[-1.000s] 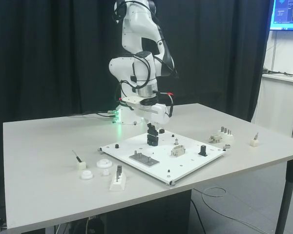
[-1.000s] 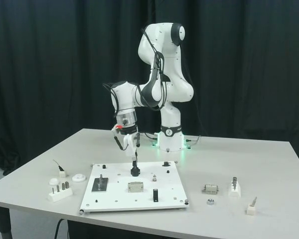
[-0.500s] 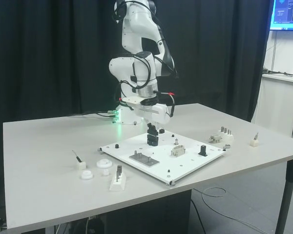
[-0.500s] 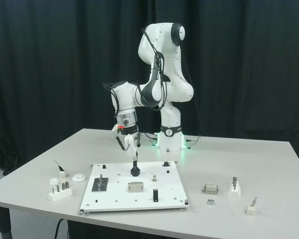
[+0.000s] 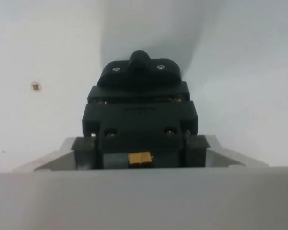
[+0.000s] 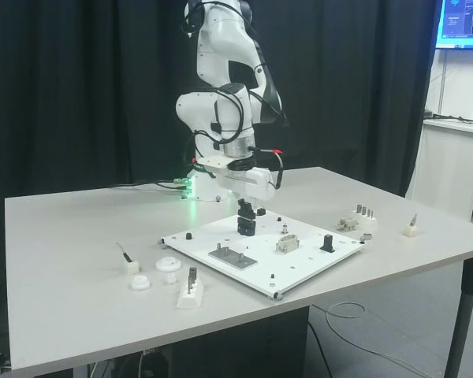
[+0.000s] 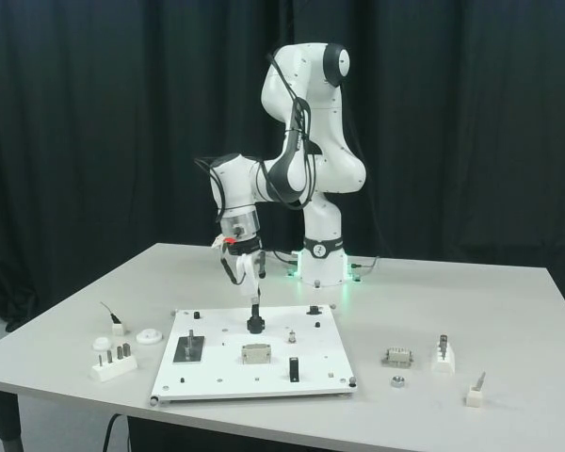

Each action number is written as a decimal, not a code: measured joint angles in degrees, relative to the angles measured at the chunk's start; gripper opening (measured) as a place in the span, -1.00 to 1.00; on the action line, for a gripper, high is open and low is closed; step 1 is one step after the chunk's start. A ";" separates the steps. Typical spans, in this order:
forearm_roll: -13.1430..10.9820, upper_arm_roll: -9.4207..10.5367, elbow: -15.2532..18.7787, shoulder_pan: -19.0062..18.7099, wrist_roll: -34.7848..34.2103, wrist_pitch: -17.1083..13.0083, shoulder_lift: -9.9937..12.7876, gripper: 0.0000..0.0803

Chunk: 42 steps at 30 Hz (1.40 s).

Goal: Insert D-SUB.

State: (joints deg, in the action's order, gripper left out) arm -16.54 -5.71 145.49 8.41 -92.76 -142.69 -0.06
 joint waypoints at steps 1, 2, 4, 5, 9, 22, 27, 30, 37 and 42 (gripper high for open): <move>0.00 0.01 0.00 -0.03 0.00 -0.08 0.02 -0.06; 0.00 0.01 0.00 -0.05 -0.01 -0.15 0.03 -0.06; 0.00 0.04 0.00 -0.07 -0.07 -0.24 0.06 -0.06; 0.00 0.04 0.00 -0.07 -0.14 -0.24 0.06 -0.06; -0.02 0.04 0.00 -0.07 -0.56 -0.24 0.06 -0.06; -0.03 0.02 0.01 -0.05 -3.98 1.58 -0.28 -0.06; -0.03 0.05 0.05 -0.08 -3.98 1.77 -0.31 -0.06; -0.02 0.07 0.05 -0.15 -3.97 1.74 -0.30 -0.06; 0.06 0.12 0.12 -0.43 -3.84 0.84 -0.29 -0.06; 0.13 0.12 0.27 -0.73 -3.70 -0.04 -0.28 -0.06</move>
